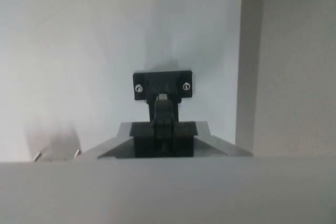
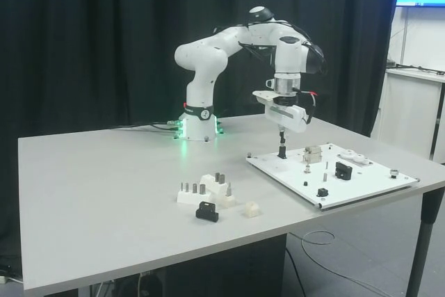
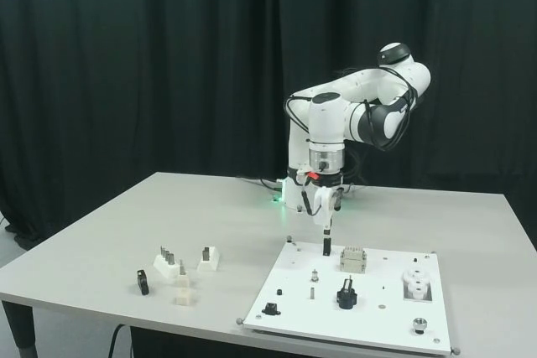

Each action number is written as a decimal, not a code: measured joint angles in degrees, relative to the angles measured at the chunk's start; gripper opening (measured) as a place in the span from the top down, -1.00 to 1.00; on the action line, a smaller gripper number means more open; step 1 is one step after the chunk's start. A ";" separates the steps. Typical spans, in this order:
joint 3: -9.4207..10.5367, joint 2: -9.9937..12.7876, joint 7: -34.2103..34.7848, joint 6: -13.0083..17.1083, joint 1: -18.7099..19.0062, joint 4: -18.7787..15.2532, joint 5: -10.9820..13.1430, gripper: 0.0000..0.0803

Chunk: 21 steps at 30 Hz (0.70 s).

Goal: Insert USB.

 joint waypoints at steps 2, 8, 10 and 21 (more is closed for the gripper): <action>0.01 0.00 0.00 0.00 0.00 0.02 0.00 0.83; 0.01 -0.05 0.00 -0.06 0.00 0.03 0.00 0.83; 0.01 -0.10 0.00 -0.07 0.00 0.03 0.00 0.83; 0.31 -0.46 -0.12 -0.20 -0.24 0.05 0.45 0.83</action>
